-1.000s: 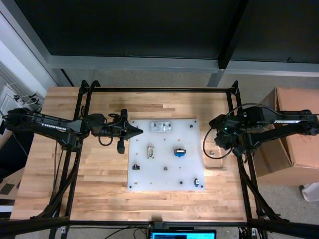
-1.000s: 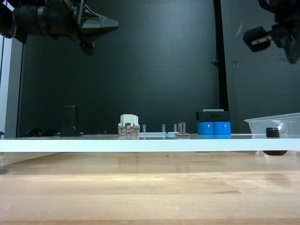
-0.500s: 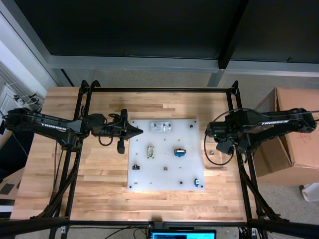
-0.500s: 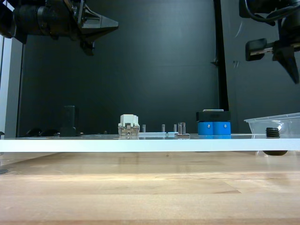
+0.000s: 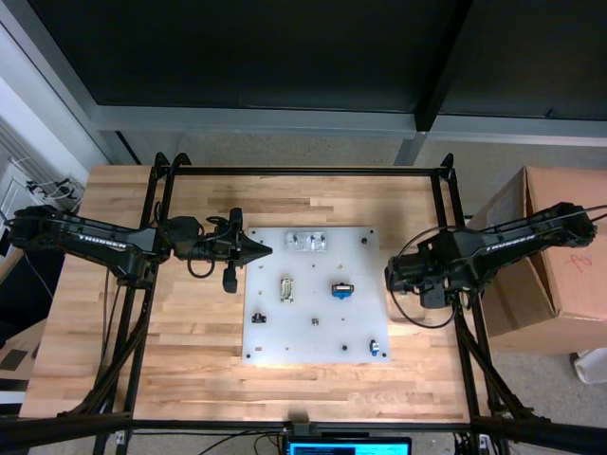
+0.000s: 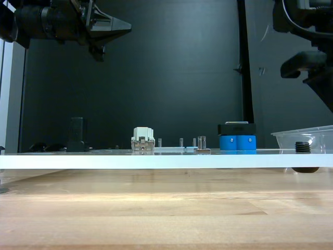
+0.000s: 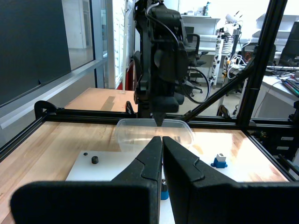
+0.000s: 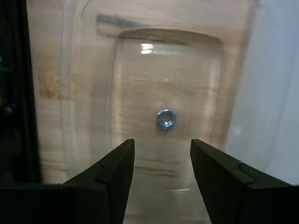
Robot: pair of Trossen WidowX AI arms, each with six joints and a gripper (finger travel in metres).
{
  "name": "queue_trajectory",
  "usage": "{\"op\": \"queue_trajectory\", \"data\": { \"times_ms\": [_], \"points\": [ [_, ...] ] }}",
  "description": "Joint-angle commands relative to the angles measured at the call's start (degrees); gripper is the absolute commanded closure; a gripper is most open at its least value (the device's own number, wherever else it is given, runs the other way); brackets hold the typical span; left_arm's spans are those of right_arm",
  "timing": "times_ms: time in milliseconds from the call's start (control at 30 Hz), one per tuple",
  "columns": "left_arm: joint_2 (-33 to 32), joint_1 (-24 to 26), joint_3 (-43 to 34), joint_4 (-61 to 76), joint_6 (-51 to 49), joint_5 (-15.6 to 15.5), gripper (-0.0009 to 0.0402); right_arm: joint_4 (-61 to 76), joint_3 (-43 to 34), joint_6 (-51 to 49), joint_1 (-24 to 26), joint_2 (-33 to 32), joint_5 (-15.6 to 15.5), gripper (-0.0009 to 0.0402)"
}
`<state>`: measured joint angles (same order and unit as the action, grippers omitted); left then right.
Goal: Pick the M12 nut and place it on its threads and fasten
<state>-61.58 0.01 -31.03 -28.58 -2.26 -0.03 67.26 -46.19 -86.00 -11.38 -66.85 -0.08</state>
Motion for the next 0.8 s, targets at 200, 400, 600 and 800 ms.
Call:
{"op": "queue_trajectory", "data": {
  "times_ms": [200, 400, 600, 800],
  "points": [
    [-0.02, -0.02, 0.00, 0.02, 0.02, 0.00, 0.0393, -5.66, 3.32, -8.63, -0.66, -2.27, 3.52, 0.0224],
    [-0.02, 0.00, 0.02, 0.02, 0.02, 0.00, 0.0393, -10.36, 6.32, -8.35, -0.79, -4.31, 3.39, 0.0224],
    [-0.02, 0.00, 0.02, 0.00, 0.02, 0.00, 0.0393, -14.45, 7.39, -3.69, -0.76, -7.50, 0.79, 0.0224],
    [-0.02, -0.02, 0.00, -0.02, 0.02, 0.00, 0.0393, -15.17, 7.65, -1.62, -0.76, -8.63, 0.28, 0.0224]
  ]
}}
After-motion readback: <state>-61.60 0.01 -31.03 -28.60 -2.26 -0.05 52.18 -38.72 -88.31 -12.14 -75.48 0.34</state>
